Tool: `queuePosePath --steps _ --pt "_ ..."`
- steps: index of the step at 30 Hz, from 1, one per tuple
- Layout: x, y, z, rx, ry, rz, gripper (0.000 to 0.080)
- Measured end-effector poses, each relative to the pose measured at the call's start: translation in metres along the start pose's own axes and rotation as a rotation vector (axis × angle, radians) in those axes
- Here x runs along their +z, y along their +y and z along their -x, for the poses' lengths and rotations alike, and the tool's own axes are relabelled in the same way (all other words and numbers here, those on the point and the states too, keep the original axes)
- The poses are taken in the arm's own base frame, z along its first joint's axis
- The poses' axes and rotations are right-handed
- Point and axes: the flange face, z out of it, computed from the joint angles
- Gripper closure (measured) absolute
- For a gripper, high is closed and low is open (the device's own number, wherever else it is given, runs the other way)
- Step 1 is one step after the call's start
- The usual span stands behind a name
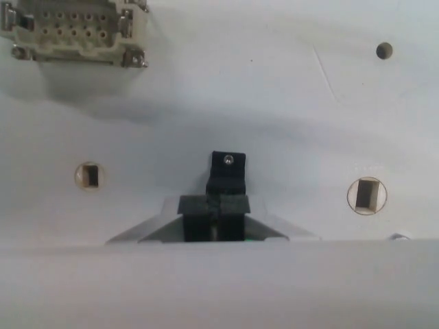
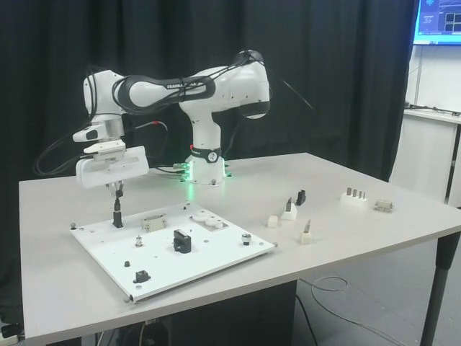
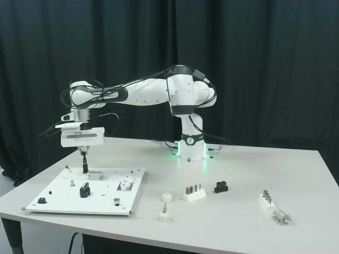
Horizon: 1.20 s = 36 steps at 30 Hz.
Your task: Insert USB.
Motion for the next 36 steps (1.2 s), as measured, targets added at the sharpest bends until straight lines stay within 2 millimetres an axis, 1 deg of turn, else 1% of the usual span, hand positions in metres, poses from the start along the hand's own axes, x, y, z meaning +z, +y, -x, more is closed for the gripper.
queuePosePath --steps 29,36 --pt "0.0006 0.0024 0.0002 0.004 0.002 0.005 0.078" --pt "-0.0001 0.0016 0.0001 0.034 0.001 0.004 0.078"
